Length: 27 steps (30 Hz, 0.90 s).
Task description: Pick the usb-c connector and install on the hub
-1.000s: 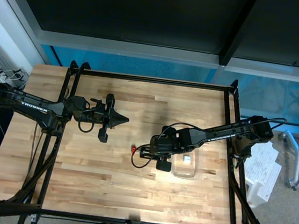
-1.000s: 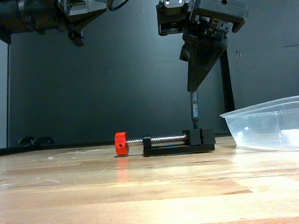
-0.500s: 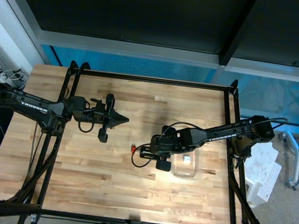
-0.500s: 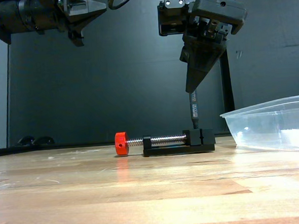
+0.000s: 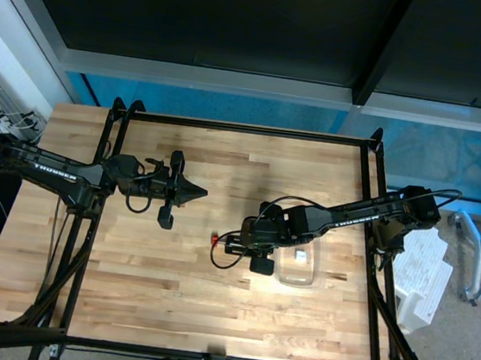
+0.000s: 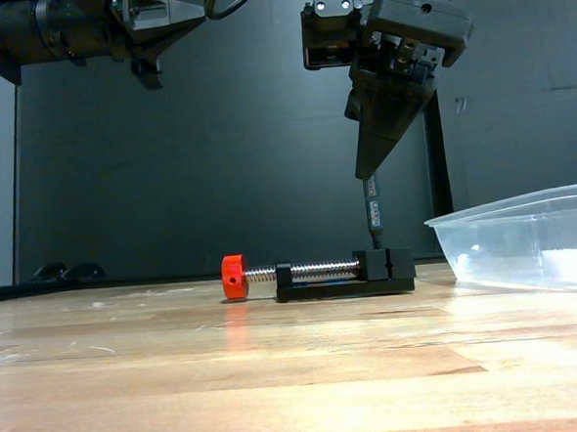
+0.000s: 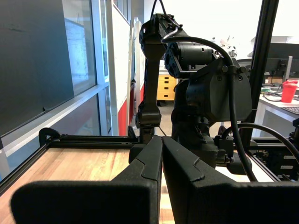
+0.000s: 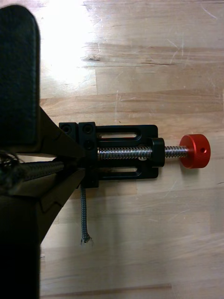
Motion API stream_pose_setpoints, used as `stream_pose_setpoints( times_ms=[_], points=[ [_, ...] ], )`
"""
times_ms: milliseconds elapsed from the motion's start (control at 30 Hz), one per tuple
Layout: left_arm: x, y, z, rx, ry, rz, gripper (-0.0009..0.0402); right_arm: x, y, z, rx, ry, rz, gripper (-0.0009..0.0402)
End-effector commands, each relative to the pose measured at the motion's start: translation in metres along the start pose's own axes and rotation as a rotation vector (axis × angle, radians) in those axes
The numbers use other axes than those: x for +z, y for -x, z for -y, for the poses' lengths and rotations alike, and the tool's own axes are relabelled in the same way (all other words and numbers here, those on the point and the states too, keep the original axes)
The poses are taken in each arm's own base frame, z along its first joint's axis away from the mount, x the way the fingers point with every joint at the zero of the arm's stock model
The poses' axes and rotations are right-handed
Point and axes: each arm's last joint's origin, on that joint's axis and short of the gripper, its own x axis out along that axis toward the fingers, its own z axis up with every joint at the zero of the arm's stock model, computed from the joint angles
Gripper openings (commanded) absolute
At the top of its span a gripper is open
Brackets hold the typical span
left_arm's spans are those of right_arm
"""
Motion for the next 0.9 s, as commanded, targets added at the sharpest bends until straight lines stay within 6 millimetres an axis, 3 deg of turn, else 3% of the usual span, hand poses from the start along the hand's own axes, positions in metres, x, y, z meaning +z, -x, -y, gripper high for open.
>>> stream_pose_setpoints(
  times_ms=[33,367,900],
  points=[
    [0.0,0.0,0.0,0.0,0.0,0.0,0.0,0.001,0.001,0.0,0.002,-0.002,0.007,0.005],
    [0.0,0.0,0.0,0.0,0.0,-0.001,0.0,0.001,0.008,0.001,0.007,-0.004,0.025,0.0112],
    [0.0,0.0,0.0,0.0,0.0,0.0,0.0,-0.012,0.051,0.01,0.033,-0.003,0.019,0.0187]
  ],
)
